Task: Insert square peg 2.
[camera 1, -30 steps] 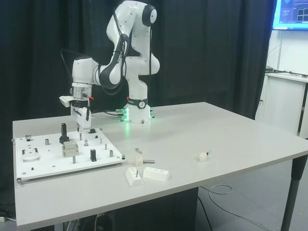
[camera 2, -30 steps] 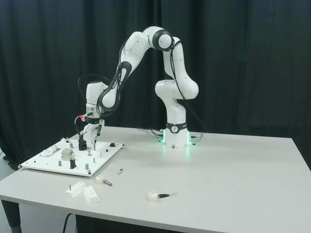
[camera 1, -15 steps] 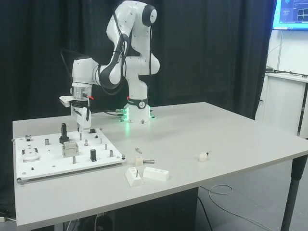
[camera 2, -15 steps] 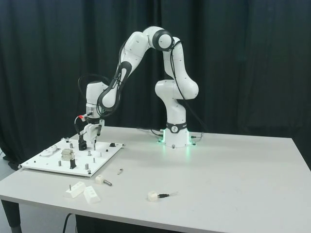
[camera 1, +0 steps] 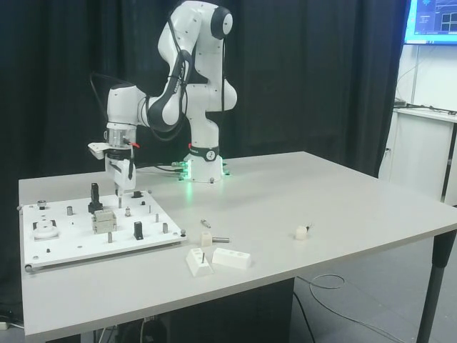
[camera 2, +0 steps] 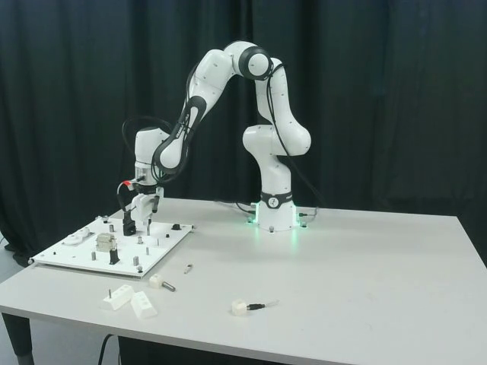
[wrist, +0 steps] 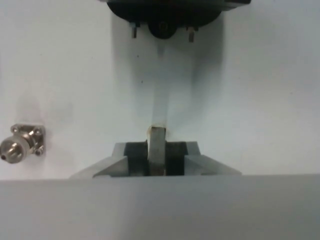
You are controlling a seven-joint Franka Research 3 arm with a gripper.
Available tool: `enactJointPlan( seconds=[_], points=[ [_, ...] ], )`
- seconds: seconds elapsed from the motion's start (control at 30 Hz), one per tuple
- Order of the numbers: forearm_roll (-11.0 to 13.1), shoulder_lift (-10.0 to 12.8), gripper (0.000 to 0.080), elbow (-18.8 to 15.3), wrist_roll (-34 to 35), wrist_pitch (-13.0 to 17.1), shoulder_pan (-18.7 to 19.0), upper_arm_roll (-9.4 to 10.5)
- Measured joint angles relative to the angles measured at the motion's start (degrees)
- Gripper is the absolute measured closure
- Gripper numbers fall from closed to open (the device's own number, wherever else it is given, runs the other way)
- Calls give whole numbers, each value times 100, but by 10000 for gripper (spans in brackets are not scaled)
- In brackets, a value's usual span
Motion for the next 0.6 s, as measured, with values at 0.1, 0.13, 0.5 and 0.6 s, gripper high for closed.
enactJointPlan(
  seconds=[0.1, 0.13, 0.5, 0.6],
  points=[
    [-2, -2, 736, 0, -20, -8, 0, -1],
    [-2, -3, 736, 0, -25, -10, 0, -2],
    [-5, -5, 736, 0, -71, -23, 0, -9],
    [-4, -5, 736, -1, -71, -23, 0, -11]
  ],
)
